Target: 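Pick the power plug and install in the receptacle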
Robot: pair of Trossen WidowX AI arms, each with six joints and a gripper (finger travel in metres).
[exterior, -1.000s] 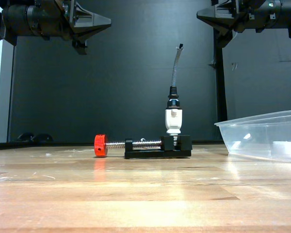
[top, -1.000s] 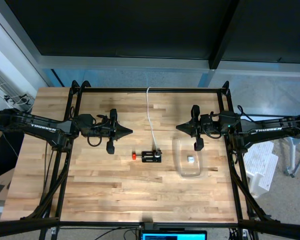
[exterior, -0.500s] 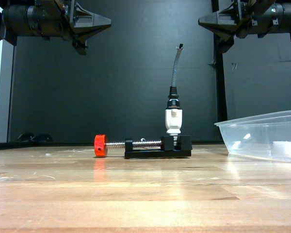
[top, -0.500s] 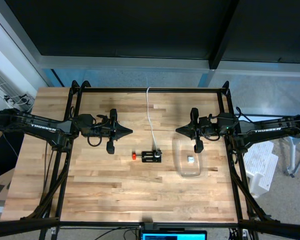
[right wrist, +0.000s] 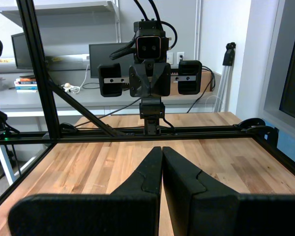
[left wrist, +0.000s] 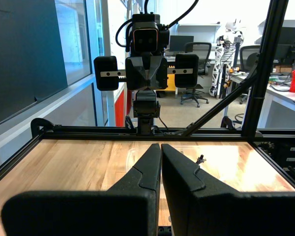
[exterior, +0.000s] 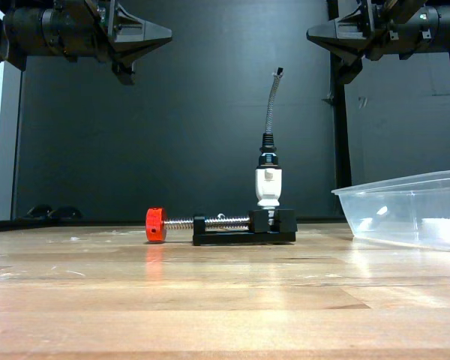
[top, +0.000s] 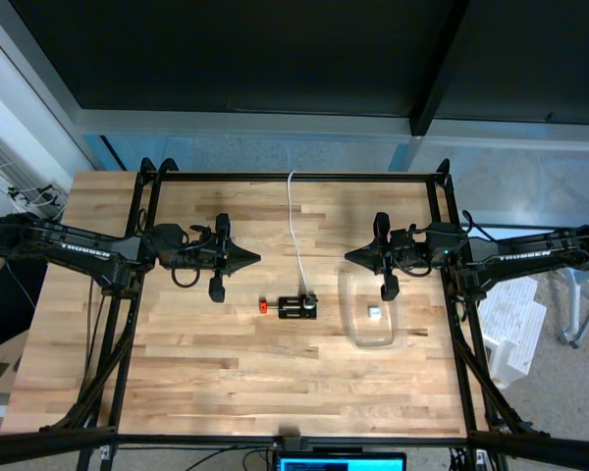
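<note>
Both arms are hovering up high over the bench (top: pixel 196 363), pointing at each other across the middle. The left gripper (top: pixel 253 258) sits over the left half with its fingers pressed together, nothing between them. You can see that clearly in the left wrist view (left wrist: pixel 161 146). The right gripper (top: pixel 350 256) is the same deal over the right half, fingers closed tight with nothing in them, and it hangs above the far end of the clear tray (top: pixel 358 340). In the low view both tips (exterior: pixel 169 32) (exterior: pixel 309 34) are way above everything on the wood.

The receptacle (exterior: pixel 268 186) stands upright, clamped in the little black vise (exterior: pixel 244 227) roughly mid-bench, a bit toward the near edge from the two gripper tips. The vise's red knob (top: pixel 263 307) sticks out toward the left edge. Its white cable (top: pixel 296 221) runs from the top of the receptacle off to the far edge.

The tray is just right of the vise, not touching it, with a small white cube (top: pixel 373 313) lying inside. Honestly I can't pick out the power plug in any of these shots, it's too small to tell.
</note>
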